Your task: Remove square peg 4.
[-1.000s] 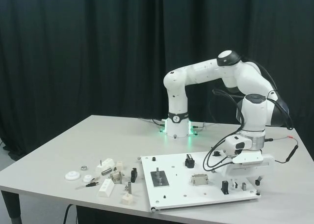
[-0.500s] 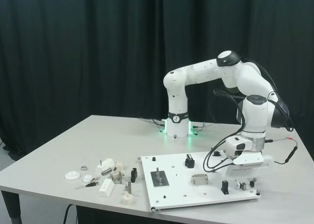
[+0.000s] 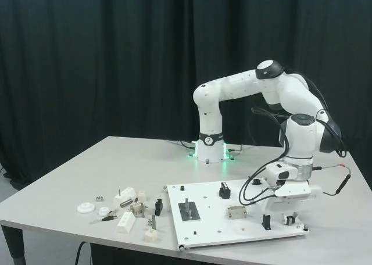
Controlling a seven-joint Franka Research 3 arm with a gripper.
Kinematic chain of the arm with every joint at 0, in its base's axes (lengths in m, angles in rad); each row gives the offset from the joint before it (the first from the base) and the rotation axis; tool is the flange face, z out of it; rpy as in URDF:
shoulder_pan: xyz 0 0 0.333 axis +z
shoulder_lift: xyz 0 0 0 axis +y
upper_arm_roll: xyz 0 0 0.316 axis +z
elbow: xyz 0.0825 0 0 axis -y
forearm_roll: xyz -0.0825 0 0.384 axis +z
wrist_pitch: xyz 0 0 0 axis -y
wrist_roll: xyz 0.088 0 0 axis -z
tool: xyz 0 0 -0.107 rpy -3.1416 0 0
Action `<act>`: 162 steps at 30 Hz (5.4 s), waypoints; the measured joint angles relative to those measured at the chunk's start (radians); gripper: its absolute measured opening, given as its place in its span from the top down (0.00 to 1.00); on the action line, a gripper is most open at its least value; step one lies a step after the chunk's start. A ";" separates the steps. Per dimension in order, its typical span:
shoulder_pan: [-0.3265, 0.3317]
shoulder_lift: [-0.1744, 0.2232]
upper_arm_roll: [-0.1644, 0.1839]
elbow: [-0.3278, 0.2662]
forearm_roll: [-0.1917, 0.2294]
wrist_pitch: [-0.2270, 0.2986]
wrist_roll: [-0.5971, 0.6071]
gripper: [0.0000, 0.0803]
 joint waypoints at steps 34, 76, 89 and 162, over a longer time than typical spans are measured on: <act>-0.005 -0.004 0.001 0.001 0.004 -0.008 0.003 0.87; -0.014 -0.014 0.012 0.003 0.004 -0.008 0.028 0.88; -0.014 -0.014 0.012 0.003 0.004 -0.008 -0.001 0.88; -0.016 -0.016 0.013 0.003 0.004 -0.009 -0.080 0.86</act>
